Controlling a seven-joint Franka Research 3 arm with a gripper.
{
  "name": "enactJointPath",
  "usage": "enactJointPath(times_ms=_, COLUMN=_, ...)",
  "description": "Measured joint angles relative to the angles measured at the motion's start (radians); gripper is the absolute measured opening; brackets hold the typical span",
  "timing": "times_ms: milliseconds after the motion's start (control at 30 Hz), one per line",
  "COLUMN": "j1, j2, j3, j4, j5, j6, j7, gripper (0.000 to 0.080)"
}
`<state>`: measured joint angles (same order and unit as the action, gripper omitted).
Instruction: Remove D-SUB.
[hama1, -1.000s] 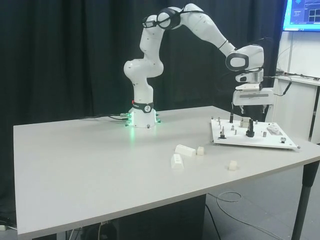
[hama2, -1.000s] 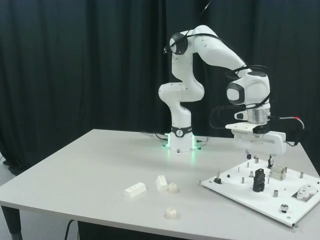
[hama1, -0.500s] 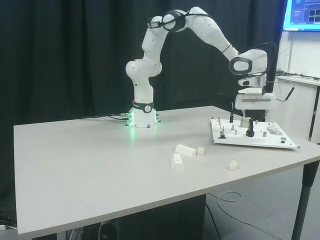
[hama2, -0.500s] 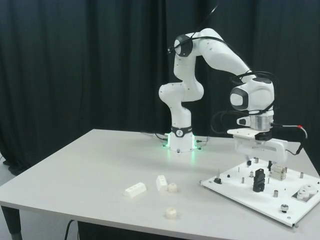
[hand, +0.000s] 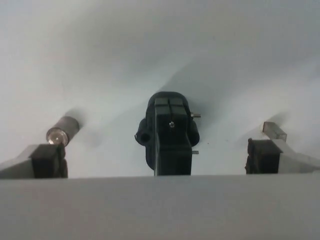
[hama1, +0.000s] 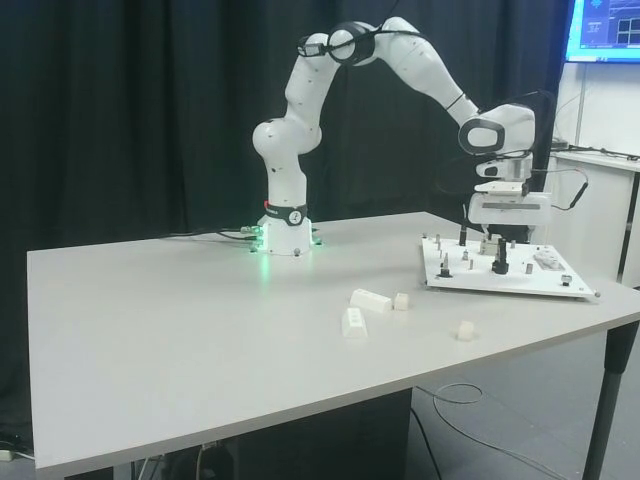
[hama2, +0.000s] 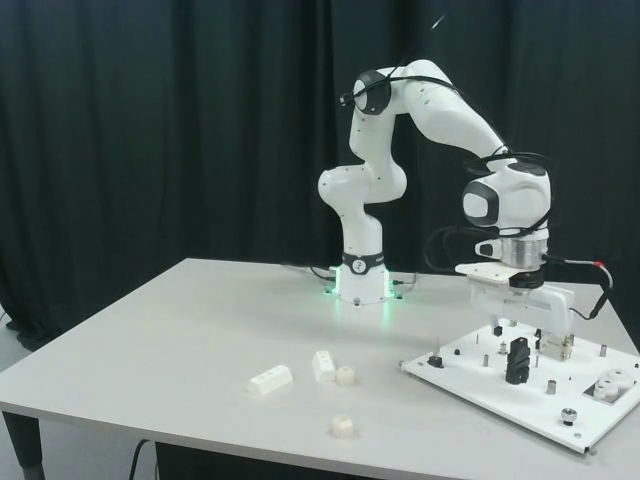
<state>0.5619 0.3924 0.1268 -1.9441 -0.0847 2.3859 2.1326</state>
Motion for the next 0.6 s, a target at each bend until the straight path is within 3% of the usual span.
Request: enactJointPath(times_ms=600, j1=0.076, j2=0.035, j3=-0.069, j4=0.016, j5=0.023, j6=0.001, j7=0.009, gripper=0.08)
